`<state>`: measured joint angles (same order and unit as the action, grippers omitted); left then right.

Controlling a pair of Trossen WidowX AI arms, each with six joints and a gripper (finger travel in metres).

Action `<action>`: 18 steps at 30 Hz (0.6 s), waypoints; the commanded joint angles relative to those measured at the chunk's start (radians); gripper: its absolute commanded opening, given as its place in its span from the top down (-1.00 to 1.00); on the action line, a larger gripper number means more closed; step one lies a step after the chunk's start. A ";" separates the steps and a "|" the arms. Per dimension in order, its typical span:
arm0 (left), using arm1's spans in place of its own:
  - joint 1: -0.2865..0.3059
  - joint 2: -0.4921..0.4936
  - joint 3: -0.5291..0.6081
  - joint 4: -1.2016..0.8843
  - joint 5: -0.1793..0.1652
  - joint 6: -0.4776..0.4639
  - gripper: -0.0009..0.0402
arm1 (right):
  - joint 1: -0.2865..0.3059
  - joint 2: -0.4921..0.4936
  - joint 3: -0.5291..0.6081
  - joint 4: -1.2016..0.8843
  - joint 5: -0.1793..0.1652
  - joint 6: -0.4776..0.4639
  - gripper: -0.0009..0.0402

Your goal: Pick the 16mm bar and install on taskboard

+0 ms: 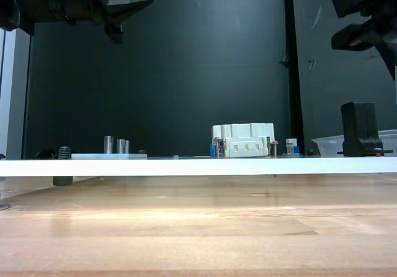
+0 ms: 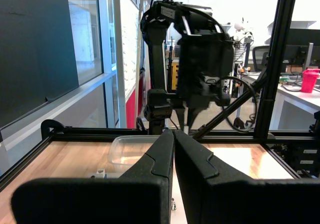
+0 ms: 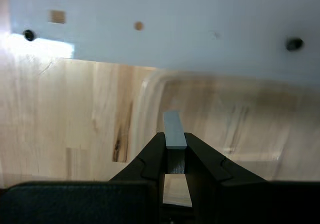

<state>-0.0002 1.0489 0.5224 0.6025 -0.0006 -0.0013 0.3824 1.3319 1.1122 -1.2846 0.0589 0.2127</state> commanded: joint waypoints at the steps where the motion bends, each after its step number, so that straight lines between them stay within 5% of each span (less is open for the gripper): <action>1: 0.000 0.000 0.000 0.000 0.000 0.000 0.96 | 0.022 0.045 0.036 0.002 0.001 -0.027 0.96; 8: 0.000 0.000 0.000 0.000 0.000 0.000 0.96 | 0.088 0.140 0.116 0.013 0.002 -0.126 0.96; 18: 0.000 0.000 0.000 0.000 0.000 0.000 0.96 | 0.161 0.264 0.196 0.053 0.002 -0.405 0.96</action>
<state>-0.0002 1.0489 0.5228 0.6025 -0.0006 -0.0013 0.5385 1.5818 1.3003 -1.2381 0.0601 -0.1589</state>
